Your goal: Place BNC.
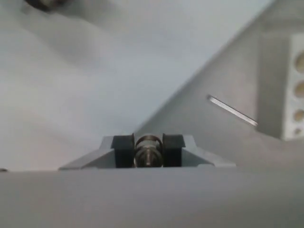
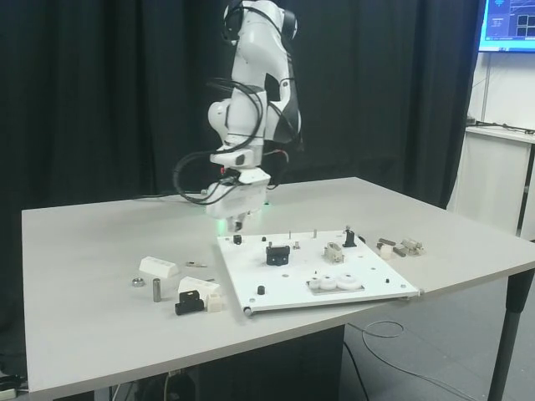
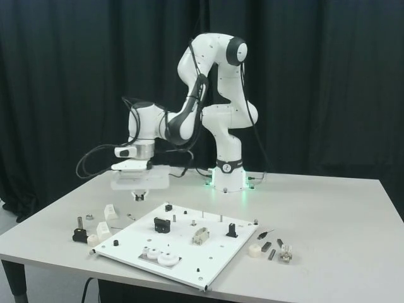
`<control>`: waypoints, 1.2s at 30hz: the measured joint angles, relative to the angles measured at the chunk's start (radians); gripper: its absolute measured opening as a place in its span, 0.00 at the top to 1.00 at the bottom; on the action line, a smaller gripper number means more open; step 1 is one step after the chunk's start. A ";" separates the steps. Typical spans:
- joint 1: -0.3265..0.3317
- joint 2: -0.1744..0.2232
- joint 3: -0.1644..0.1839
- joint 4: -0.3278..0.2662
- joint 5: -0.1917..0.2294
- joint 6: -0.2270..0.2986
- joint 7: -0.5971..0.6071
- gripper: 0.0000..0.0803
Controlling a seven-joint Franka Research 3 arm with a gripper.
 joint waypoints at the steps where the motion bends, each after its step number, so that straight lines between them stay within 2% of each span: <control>1: -0.010 0.007 0.000 0.005 0.001 0.003 -0.006 0.85; 5: -0.044 0.037 0.005 0.021 0.009 0.016 -0.028 0.85; 11: -0.087 0.083 0.026 0.036 0.053 0.047 -0.079 0.85; 24: -0.201 0.197 0.123 0.089 0.191 0.097 -0.207 0.85; 29: -0.247 0.232 0.160 0.118 0.216 0.097 -0.236 0.85; 36: -0.297 0.261 0.202 0.149 0.227 0.095 -0.254 0.85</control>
